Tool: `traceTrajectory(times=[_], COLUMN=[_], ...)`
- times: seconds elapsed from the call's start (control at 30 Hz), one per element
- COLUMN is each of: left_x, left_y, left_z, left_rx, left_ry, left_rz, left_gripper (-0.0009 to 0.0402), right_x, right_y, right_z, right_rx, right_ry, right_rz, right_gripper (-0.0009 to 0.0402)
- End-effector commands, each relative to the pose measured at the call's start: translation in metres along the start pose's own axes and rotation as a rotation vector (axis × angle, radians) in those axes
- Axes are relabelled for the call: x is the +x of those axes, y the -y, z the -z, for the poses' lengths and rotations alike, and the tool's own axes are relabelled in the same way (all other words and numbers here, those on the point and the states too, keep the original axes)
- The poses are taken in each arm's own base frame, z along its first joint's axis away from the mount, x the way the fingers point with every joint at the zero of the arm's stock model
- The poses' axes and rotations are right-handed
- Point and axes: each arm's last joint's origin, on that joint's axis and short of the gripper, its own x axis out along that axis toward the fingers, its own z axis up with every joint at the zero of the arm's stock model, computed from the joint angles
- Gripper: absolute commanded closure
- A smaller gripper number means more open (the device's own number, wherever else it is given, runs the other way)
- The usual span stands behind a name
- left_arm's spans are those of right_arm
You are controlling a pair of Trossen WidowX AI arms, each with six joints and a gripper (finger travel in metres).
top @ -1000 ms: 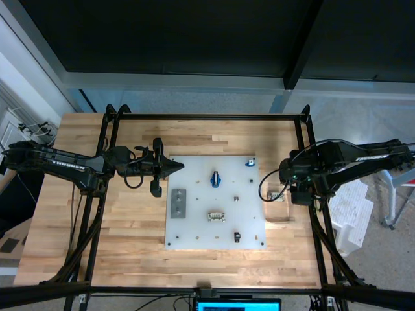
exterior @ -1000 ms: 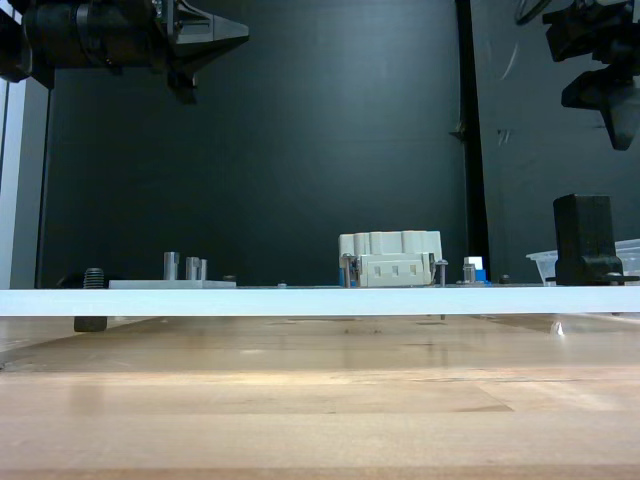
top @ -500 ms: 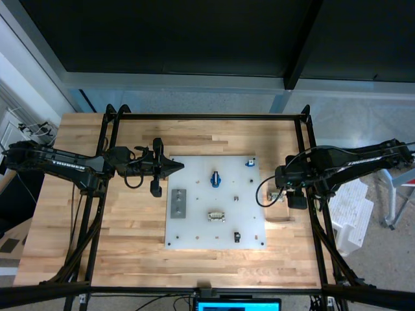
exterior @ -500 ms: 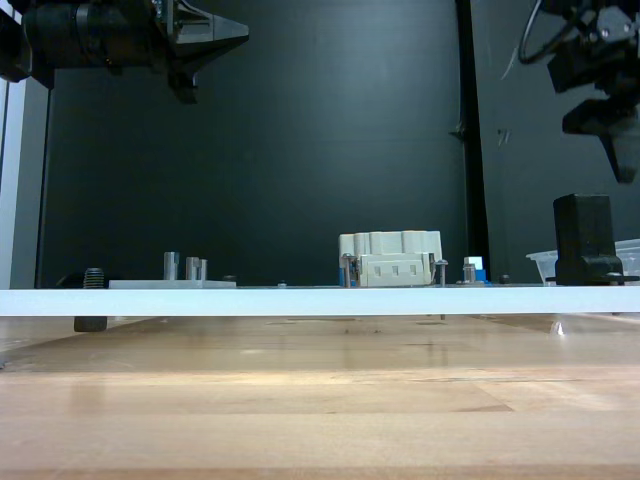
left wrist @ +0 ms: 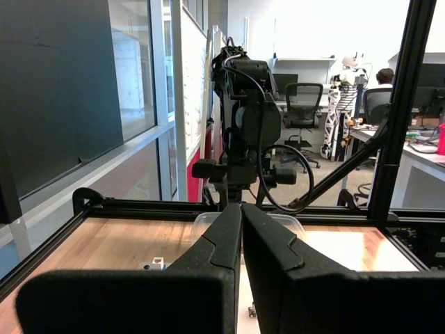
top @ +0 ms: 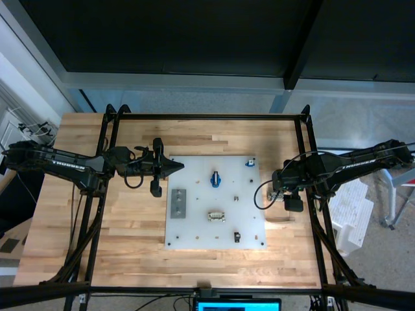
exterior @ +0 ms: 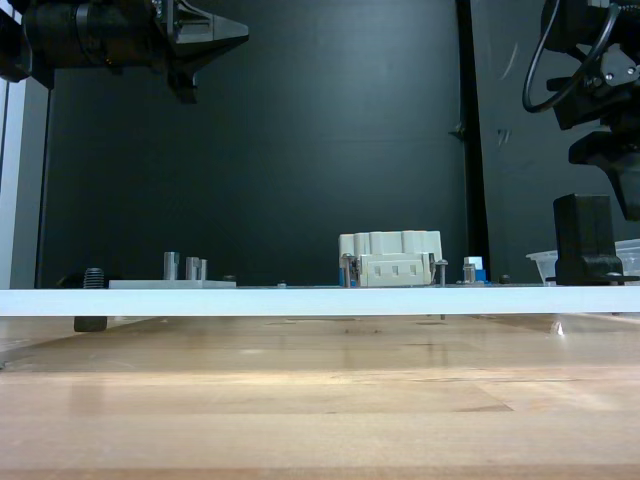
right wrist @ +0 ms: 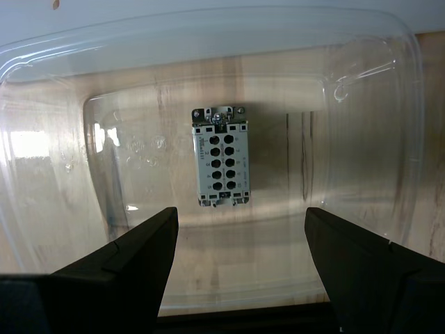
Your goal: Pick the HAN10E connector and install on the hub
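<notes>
The HAN10E connector (right wrist: 221, 156), a pale block with two rows of dark holes, lies flat in a clear plastic tray (right wrist: 361, 139). My right gripper (right wrist: 238, 211) hangs open straight above it, one finger on each side and apart from it. From above, the right gripper (top: 279, 193) is over the tray (top: 280, 217) just right of the white board (top: 194, 194). The beige hub (top: 216, 216) sits on that board, also the hub (exterior: 392, 260) in the low view. My left gripper (top: 175, 167) is shut and parked high at the board's left edge, fingertips (left wrist: 233, 216) pressed together.
On the board stand a blue upright part (top: 216, 178), a grey two-hole plate (top: 177, 204) and a small black block (top: 237, 236). That black block (exterior: 585, 240) stands just below the right gripper (exterior: 618, 185) in the low view. A black frame rims the table.
The right arm has swung slightly left and come down toward the tray. The left arm has not moved.
</notes>
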Motion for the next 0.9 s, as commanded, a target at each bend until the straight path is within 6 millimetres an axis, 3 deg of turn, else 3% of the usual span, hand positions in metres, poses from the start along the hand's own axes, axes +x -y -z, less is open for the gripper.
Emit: traceTrajectory(times=[0.03, 0.9], left_x=[0.0001, 0.0001], left_y=[0.0, 0.0], left_z=[0.0, 0.0], left_rx=[0.0, 0.0], left_ry=[0.0, 0.0], left_rz=[0.0, 0.0], left_gripper=[0.0393, 0.0393], right_x=[0.0018, 0.0026], right_y=[-0.0003, -0.0011], right_z=[0.0001, -0.0006], right_rx=[-0.002, -0.006], right_ry=[0.002, 0.013], right_rz=[-0.001, -0.001], right_gripper=[0.0137, 0.0138])
